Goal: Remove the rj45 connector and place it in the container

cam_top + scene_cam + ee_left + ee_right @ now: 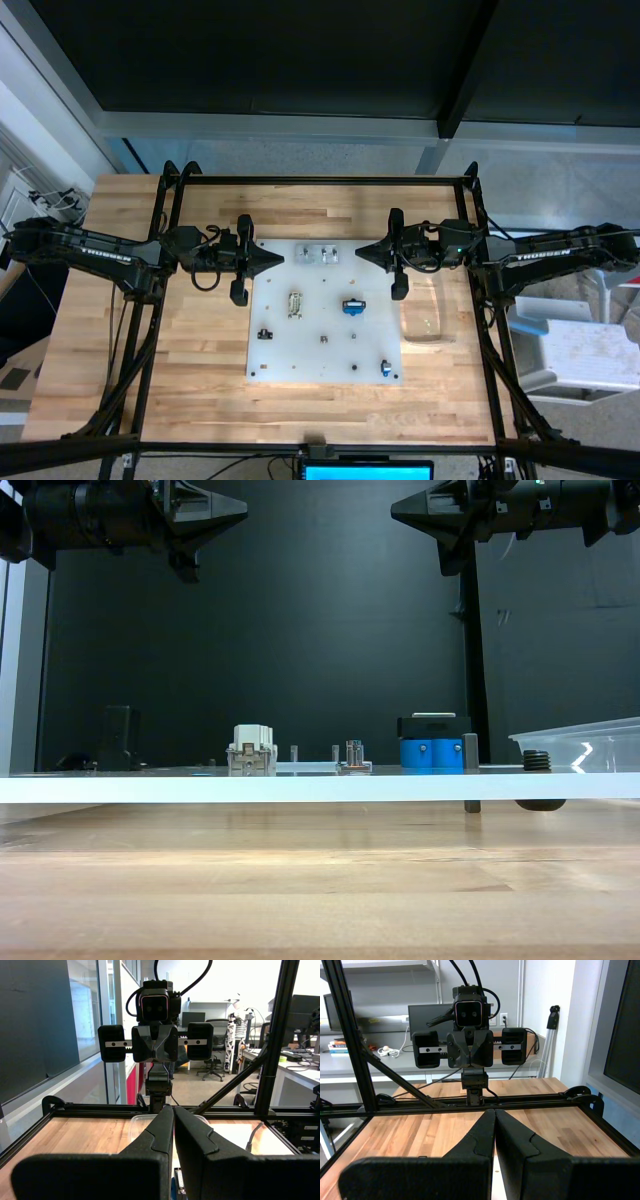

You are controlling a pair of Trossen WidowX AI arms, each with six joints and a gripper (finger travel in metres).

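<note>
I see the left end effector [280, 259], closed, hanging at the white board's [300, 350] eleven o'clock. The right end effector [360, 252], closed, is at one, and the container [425, 320] sits at three on the wooden worktop [180, 330].

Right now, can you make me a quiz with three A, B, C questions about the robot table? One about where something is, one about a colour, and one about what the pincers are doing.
1. Where is the clear container?
A right of the white board; B on top of it; C left of it.
2. What colour is the block near the board's middle?
A red; B blue; C yellow.
3. How are the left pincer and right pincer?
A both wide open; B both shut and empty; C one gripping a cable.

Answers:
1 A: the tub sits on the wood beside the board's right edge.
2 B: the block is plainly blue.
3 B: both hang high over the board's far end, pointing at each other, with their fingers together and nothing between them.
</note>
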